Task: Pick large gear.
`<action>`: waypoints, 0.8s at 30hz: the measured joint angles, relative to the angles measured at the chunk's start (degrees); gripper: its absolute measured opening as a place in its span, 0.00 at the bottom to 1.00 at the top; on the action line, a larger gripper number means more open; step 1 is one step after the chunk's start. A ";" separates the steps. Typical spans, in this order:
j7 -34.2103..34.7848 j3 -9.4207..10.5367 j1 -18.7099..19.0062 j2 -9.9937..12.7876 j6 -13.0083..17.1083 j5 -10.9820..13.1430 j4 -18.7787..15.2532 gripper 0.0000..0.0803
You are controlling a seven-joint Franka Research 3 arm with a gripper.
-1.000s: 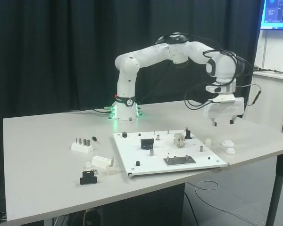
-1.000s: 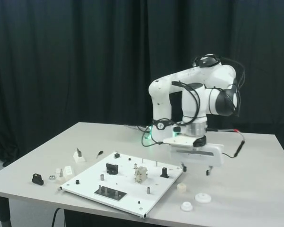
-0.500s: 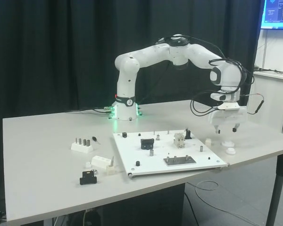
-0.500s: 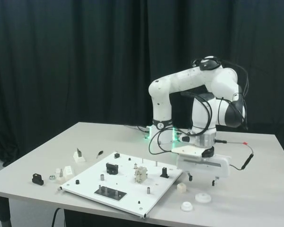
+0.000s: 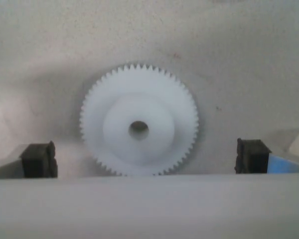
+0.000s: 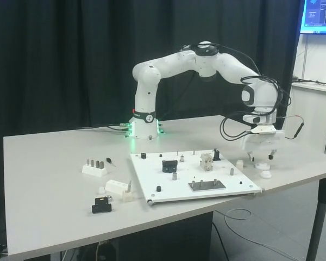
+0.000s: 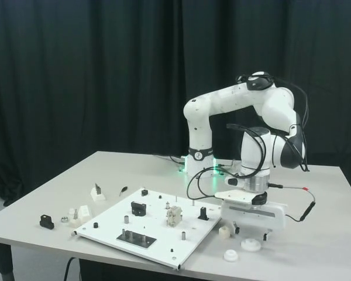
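We see the white toothed plastic large gear (image 5: 139,120) lying flat on the grey table (image 6: 43,163), just off the white assembly board (image 6: 152,174). Our white two-fingered gripper (image 5: 144,158) hangs low over it, black fingertips (image 5: 39,160) spread wide on either side, not touching.

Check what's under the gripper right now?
The large gear lies flat on the grey table, directly under the open gripper, between its black fingertips. The gear's near edge is covered by the gripper body.
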 joint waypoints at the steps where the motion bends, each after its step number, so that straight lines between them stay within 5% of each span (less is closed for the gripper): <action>1: 0.07 0.13 -0.01 0.00 0.18 0.00 0.01 1.00; 24: 1.02 3.35 -1.11 0.27 5.43 0.00 1.12 1.00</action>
